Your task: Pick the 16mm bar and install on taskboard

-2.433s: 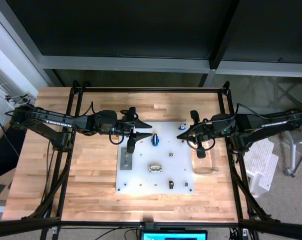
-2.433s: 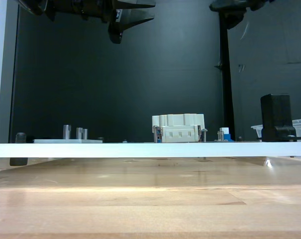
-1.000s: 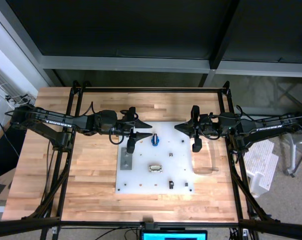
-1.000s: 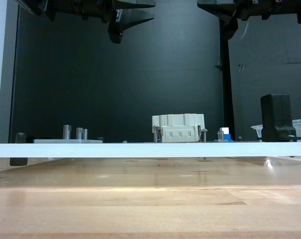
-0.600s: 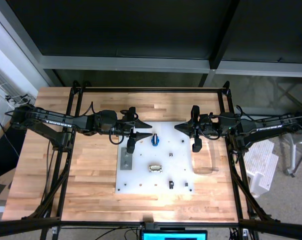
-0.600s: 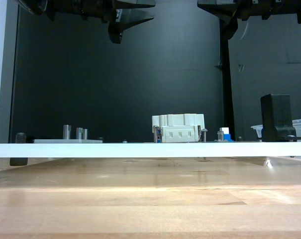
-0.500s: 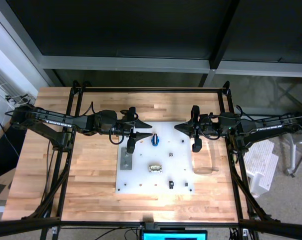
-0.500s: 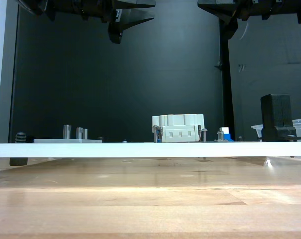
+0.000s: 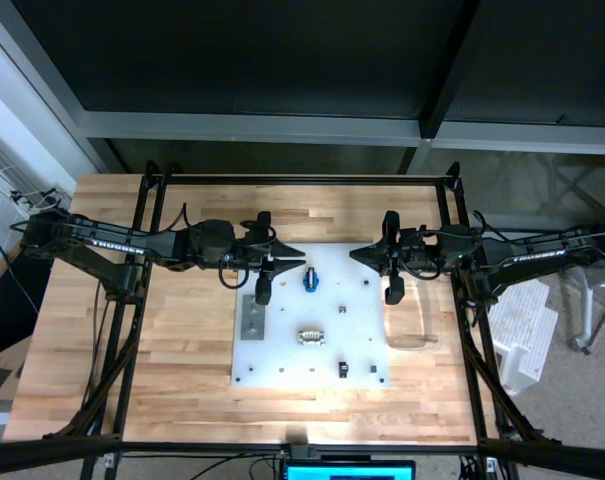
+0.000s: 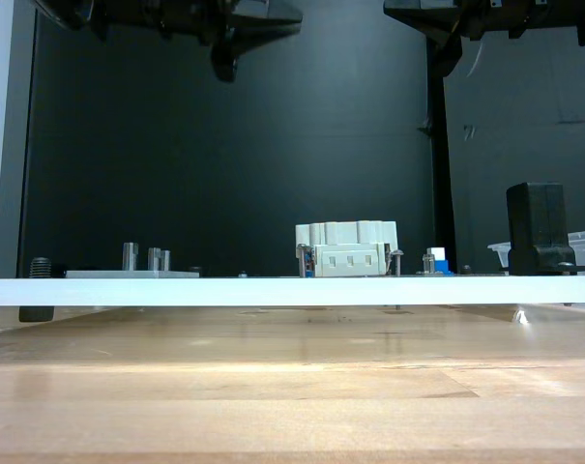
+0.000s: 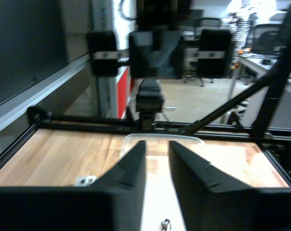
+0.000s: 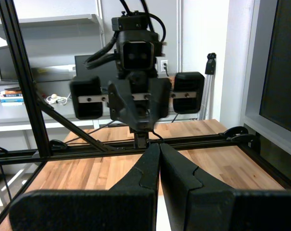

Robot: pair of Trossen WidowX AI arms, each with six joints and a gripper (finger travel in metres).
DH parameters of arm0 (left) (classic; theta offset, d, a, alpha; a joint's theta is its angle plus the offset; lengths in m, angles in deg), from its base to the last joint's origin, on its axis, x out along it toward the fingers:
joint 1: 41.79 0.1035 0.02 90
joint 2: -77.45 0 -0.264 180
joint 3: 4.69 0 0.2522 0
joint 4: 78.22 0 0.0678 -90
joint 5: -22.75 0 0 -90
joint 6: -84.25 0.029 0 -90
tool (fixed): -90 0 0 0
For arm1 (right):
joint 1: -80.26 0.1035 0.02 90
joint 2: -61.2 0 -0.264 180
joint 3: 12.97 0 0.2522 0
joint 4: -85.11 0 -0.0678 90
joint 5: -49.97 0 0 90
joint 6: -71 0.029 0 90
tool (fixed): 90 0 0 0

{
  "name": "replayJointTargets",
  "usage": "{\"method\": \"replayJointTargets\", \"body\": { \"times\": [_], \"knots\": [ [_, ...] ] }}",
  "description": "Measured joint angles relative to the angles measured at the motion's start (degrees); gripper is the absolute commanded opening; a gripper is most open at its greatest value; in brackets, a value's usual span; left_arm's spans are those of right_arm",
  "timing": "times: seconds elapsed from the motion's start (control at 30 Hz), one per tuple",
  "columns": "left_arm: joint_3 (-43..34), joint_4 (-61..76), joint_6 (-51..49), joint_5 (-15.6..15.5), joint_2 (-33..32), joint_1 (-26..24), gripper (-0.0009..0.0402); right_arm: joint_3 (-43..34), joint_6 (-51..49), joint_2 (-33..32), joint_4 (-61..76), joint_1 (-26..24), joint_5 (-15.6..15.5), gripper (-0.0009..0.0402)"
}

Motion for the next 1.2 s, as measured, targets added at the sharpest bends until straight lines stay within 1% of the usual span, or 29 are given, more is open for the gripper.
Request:
{"method": "replayJointTargets", "body": {
  "times": [0.07, 0.13, 0.4, 0.53, 0.6, 0.83, 0.93, 1.07, 1.2],
  "knots": [
    [0.0, -1.2, 0.7, 2.0, 0.0, -0.2, 0.0003, 0.0, 0.0, 0.0, 0.0, 0.0, 0.0, 0.0000],
    [0.0, -2.6, 0.9, 2.8, 0.0, -0.3, 0.0002, 0.0, 0.0, 0.0, 0.0, 0.0, 0.0, 0.0000],
    [0.0, -4.5, 1.9, 2.1, 0.0, -0.2, -0.0001, 0.0, 0.0, 0.0, 0.0, 0.1, 0.0, 0.0000],
    [0.0, -4.5, 2.3, 0.2, 0.0, -0.3, -0.0001, 0.0, 0.0, 0.0, 0.0, 0.1, 0.0, 0.0000],
    [0.0, -4.5, 2.6, -0.4, 0.0, -0.4, -0.0001, 0.0, 0.0, 0.0, 0.0, 0.1, 0.0, 0.0000],
    [0.2, -4.3, 3.8, -0.5, 0.0, -0.7, -0.0001, 0.0, 0.0, 0.0, 0.0, 0.1, 0.0, 0.0000],
    [2.0, -6.6, 3.8, -1.1, 0.3, -1.0, -0.0001, 0.0, 0.0, 0.0, 0.0, 0.1, 0.0, 0.0000],
    [7.1, -15.3, 3.3, -1.1, 2.0, -1.1, -0.0001, 0.0, -0.1, 0.0, 0.0, 0.1, 0.0, 0.0000],
    [8.7, -16.2, 2.9, -0.8, 2.8, -1.1, -0.0001, 0.0, -0.1, 0.0, 0.0, 0.1, 0.0, 0.0000]
  ]
}}
